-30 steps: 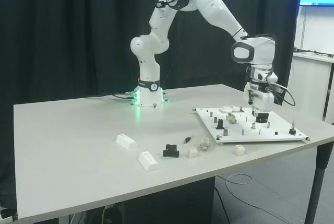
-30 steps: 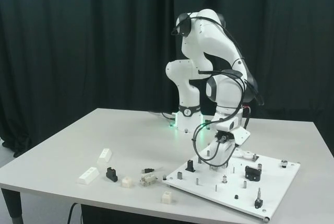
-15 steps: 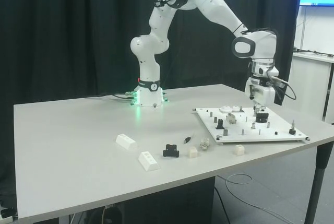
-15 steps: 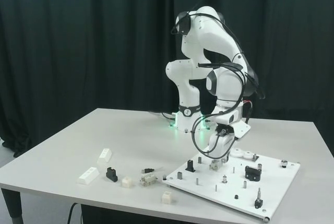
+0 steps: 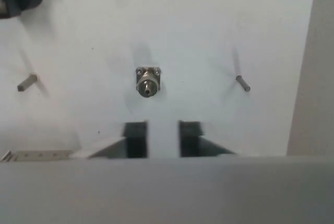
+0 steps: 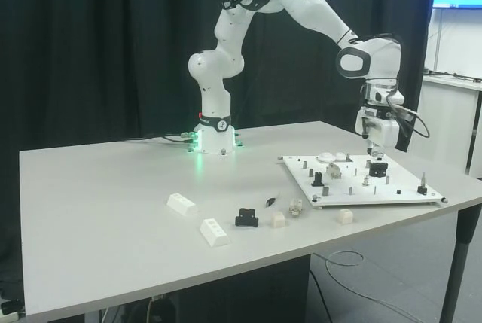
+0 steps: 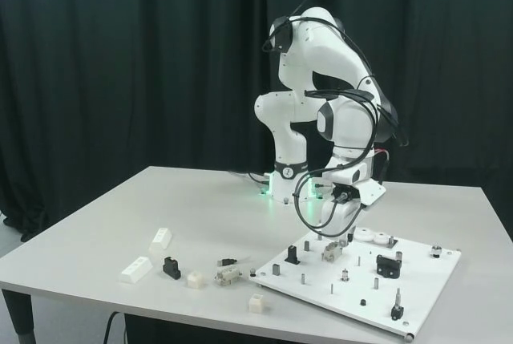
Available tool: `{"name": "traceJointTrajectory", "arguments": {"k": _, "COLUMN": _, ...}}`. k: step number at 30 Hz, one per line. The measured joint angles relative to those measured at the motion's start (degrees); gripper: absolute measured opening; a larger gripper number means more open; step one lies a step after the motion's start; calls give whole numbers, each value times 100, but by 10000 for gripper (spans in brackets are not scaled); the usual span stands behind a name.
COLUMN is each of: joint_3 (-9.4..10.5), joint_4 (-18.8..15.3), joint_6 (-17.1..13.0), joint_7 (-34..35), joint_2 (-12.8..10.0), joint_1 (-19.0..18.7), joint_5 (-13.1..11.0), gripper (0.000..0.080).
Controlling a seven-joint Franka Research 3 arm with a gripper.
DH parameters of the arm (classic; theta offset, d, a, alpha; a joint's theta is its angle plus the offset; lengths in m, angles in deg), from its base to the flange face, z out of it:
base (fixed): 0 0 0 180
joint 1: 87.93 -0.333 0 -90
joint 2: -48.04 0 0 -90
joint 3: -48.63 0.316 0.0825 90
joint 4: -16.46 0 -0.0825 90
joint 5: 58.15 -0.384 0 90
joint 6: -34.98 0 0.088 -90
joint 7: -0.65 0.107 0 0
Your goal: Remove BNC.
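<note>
Wrist view: BNC (image 5: 147,81) stands upright on the white board (image 5: 209,36), seated, ahead of the fingertips.
Gripper (image 5: 162,139): fingers parted, empty, above the board.
Advice: centre over the connector, descend straight, close on its barrel, then pull vertically.

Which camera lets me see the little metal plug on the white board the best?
The wrist view: the BNC connector sits mid-picture on the white board, seen from above, beyond the open gripper. In both room views it is only a tiny stub among other small parts on the board, hard to pick out.
</note>
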Motion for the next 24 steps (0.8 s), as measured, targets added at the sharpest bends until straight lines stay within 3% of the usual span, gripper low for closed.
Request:
{"name": "traceJointTrajectory", "arguments": {"k": 4, "joint_3": -4, "joint_4": 5, "joint_6": 0, "joint_7": 80, "joint_2": 0, "joint_1": 0, "joint_5": 0, "gripper": 0}}
{"name": "traceJointTrajectory", "arguments": {"k": 5, "joint_3": -5, "joint_4": 6, "joint_6": 0, "joint_7": 93, "joint_2": 0, "joint_1": 0, "joint_5": 1, "gripper": 414}}
{"name": "traceJointTrajectory", "arguments": {"k": 10, "joint_3": -15, "joint_4": 10, "joint_6": 5, "joint_7": 110, "joint_2": 1, "joint_1": 0, "joint_5": 2, "gripper": 414}}
{"name": "traceJointTrajectory", "arguments": {"k": 11, "joint_3": -17, "joint_4": 11, "joint_6": 6, "joint_7": 118, "joint_2": 2, "joint_1": 0, "joint_5": 2, "gripper": 703}}
{"name": "traceJointTrajectory", "arguments": {"k": 17, "joint_3": -24, "joint_4": 12, "joint_6": 8, "joint_7": 212, "joint_2": 6, "joint_1": 0, "joint_5": 2, "gripper": 703}}
{"name": "traceJointTrajectory", "arguments": {"k": 18, "joint_3": -24, "joint_4": 12, "joint_6": 8, "joint_7": 226, "joint_2": 6, "joint_1": 0, "joint_5": 2, "gripper": 780}}
{"name": "traceJointTrajectory", "arguments": {"k": 24, "joint_3": -24, "joint_4": 12, "joint_6": 8, "joint_7": 290, "joint_2": 5, "joint_1": 0, "joint_5": 4, "gripper": 796}}
